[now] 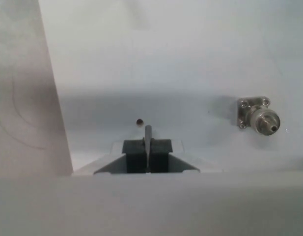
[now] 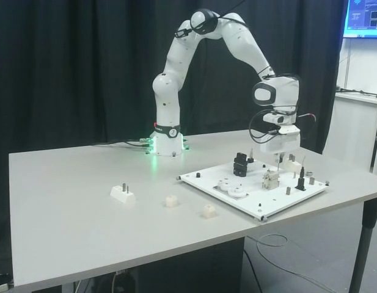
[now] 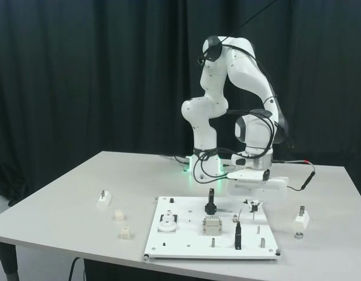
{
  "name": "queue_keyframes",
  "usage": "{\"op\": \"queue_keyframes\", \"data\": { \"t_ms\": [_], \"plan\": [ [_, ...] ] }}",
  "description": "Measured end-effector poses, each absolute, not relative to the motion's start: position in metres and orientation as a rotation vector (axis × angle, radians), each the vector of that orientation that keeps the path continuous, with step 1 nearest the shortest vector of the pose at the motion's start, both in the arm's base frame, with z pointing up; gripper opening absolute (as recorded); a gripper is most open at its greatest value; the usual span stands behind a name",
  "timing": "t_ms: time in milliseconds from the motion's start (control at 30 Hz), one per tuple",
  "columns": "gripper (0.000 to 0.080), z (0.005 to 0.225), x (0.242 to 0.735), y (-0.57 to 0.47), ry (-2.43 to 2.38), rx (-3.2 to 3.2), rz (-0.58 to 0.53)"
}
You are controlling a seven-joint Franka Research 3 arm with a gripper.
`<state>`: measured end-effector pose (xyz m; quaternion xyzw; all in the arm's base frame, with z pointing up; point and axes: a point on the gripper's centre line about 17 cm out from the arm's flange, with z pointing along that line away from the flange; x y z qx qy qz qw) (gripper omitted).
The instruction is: Insert round peg 1.
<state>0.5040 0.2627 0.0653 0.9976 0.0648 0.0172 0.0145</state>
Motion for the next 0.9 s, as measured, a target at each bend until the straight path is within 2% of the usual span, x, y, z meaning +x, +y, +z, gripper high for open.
{"op": "queue_keyframes", "data": {
  "t_ms": [900],
  "plan": [
    [0.0015,0.0579,0.4995,0.2706,0.198,3.114,0.039]
  ]
}}
